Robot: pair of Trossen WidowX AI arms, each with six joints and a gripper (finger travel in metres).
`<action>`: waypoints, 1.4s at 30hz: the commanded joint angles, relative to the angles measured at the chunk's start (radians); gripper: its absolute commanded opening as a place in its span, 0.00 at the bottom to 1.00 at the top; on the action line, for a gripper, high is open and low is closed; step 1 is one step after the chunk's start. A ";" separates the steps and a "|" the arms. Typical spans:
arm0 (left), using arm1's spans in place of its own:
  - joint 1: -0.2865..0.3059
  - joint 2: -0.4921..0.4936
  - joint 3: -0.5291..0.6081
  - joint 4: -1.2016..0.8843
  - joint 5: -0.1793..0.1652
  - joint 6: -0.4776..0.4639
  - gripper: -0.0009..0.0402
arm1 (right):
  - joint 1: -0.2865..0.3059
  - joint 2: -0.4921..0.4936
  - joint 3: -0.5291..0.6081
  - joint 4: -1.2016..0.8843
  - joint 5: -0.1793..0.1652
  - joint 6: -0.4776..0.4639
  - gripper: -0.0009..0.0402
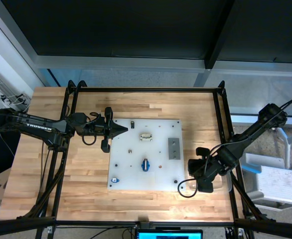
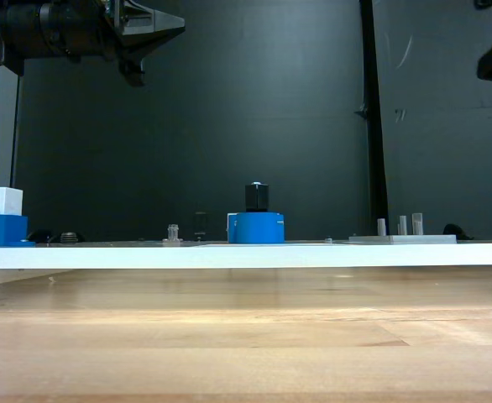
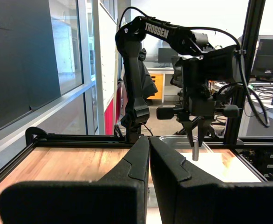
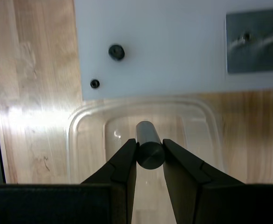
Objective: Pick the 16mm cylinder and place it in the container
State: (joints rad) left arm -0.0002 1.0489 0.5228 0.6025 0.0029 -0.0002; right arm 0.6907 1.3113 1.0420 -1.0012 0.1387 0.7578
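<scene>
So the right gripper [image 4: 149, 145] has the 16mm cylinder [image 4: 150, 156] pinched between its two fingertips, hanging in the air right over the container [image 4: 73, 140]. The peg isn't touching the tub at all. Its long axis stands straight up and down. In the right wrist view you're staring at its round top end, and in the left wrist view it's a little vertical stub poking down out of the fingertips, lower end aimed into the tub. The container sits on the bare wood, just beside the near right corner of the white board [image 1: 161, 169], with its long side running along the board's edge. The left gripper [image 1: 123, 129] is off at the board's left edge, up in the air, fingers pressed together with nothing in them. The table [image 1: 86, 189] is light butcher-block wood with a black metal frame around it. On the board there's a blue upright piece [image 1: 145, 165] and a flat grey block [image 1: 174, 148] with small pegs in it. Behind the table is a dark backdrop. The left wrist view also shows windows, desks and a monitor.
</scene>
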 commanded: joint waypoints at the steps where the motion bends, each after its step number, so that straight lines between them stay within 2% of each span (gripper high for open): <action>1: 0.000 0.000 0.000 0.000 0.000 0.000 0.02 | 0.015 -0.026 -0.033 0.005 0.000 0.020 0.06; 7: 0.000 0.000 0.000 0.000 0.000 0.000 0.02 | 0.026 -0.074 -0.106 0.057 -0.008 0.038 0.06; 16: 0.000 0.000 0.000 0.000 0.000 0.000 0.02 | 0.032 -0.097 -0.204 0.207 -0.012 0.038 0.06; 19: 0.000 0.000 0.000 0.000 0.000 0.000 0.02 | 0.033 -0.099 -0.236 0.263 -0.036 0.042 0.06; 28: 0.000 0.000 0.000 0.000 0.000 0.000 0.02 | 0.034 -0.099 -0.257 0.289 -0.039 0.072 0.06; 31: 0.000 0.000 0.000 0.000 0.000 0.000 0.02 | 0.035 -0.099 -0.262 0.290 -0.039 0.084 0.09; 35: 0.000 0.000 0.000 0.000 0.000 0.000 0.02 | 0.035 -0.099 -0.270 0.290 -0.061 0.102 0.15; 42: 0.000 0.000 0.000 0.000 0.000 0.000 0.02 | 0.037 -0.099 -0.273 0.289 -0.061 0.109 0.24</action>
State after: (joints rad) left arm -0.0002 1.0489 0.5228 0.6025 0.0029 -0.0002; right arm 0.7269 1.2110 0.7681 -0.7120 0.0776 0.8673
